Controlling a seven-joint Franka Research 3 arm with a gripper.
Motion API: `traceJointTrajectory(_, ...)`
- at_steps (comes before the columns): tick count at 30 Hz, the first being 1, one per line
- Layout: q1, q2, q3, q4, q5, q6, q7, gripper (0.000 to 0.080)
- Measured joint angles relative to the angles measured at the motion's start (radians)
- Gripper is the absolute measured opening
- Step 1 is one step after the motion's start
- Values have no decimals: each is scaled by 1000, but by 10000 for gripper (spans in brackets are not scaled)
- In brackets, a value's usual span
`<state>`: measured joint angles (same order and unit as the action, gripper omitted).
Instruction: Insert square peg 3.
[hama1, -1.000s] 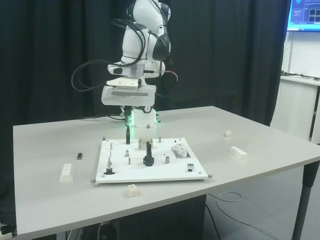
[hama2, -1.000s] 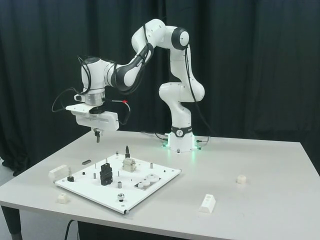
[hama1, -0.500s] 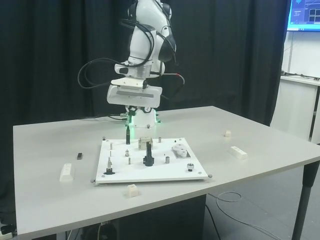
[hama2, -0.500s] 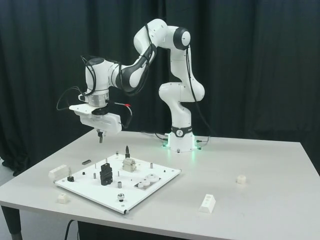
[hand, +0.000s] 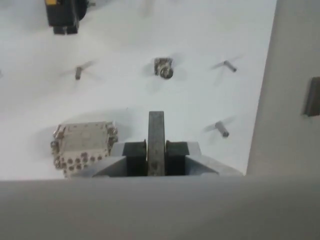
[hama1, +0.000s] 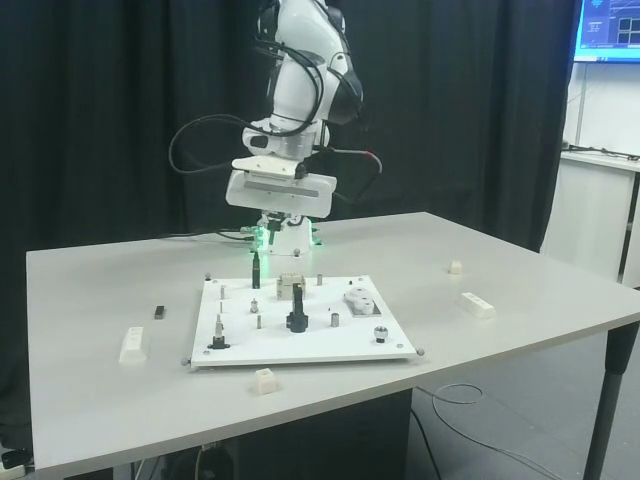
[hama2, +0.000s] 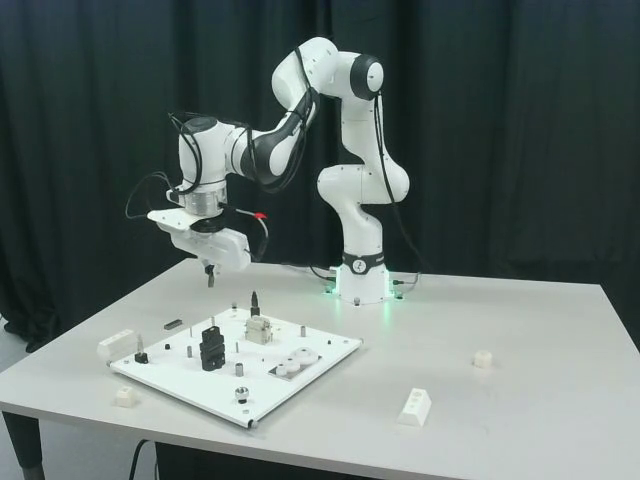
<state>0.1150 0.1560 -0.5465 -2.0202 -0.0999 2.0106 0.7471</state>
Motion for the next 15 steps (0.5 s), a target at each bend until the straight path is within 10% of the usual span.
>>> traceJointTrajectory(15, 45, -80, 5, -52, -9, -111, 109, 76)
